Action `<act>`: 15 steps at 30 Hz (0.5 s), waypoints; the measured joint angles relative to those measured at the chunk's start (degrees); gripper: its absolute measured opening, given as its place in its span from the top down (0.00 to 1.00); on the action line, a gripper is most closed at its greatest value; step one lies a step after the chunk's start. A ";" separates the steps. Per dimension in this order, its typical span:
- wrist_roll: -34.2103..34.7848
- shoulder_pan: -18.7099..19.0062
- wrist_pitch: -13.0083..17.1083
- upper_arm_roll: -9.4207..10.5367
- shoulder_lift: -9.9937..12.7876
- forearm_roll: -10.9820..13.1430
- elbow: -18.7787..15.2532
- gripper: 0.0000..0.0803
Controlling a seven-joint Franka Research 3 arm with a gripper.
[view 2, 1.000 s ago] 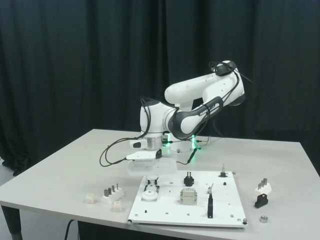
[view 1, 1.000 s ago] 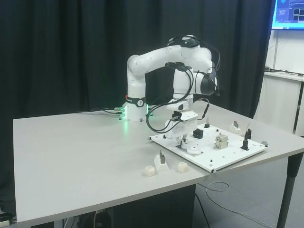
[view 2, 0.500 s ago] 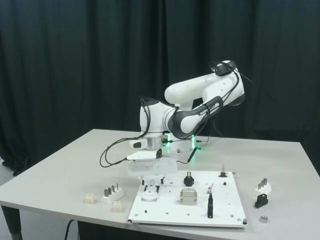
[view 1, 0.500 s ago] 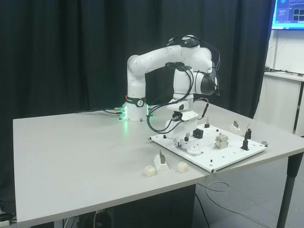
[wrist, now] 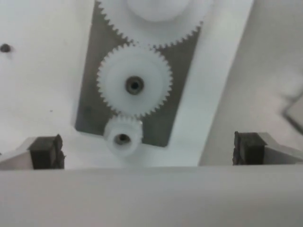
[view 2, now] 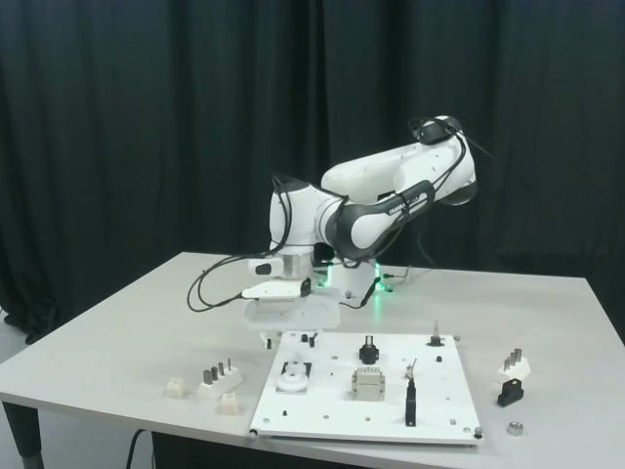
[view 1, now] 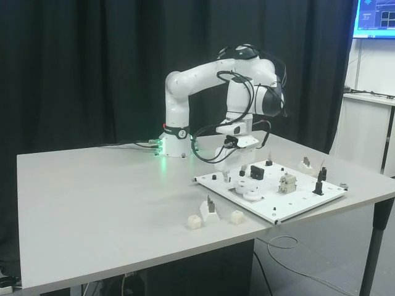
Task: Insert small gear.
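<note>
The small gear (wrist: 122,136) sits on its peg at the grey plate's (wrist: 90,104) edge, its teeth meshed with the middle gear (wrist: 134,85) at its twelve o'clock. It looks a light, stiff, slippery plastic piece, best pinched across its toothed rim. The gripper (wrist: 147,151) hangs above it, spread wide and empty.

Small gear (wrist: 122,136): white, toothed, dark centre bore, seated flat on the grey plate (wrist: 90,97), meshed against the medium gear (wrist: 135,79).

Three white gears (wrist: 134,81), one grey plate (wrist: 177,71)
</note>
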 joint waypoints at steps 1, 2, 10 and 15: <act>0.00 -0.15 0.00 -0.07 0.00 -0.25 0.14 0.01; 0.00 -0.31 0.02 -0.11 0.00 -0.46 0.27 0.01; -0.67 -2.04 0.18 -0.13 -0.02 -1.61 1.28 0.01; -1.60 -3.27 0.18 0.17 -0.03 -1.69 1.79 0.00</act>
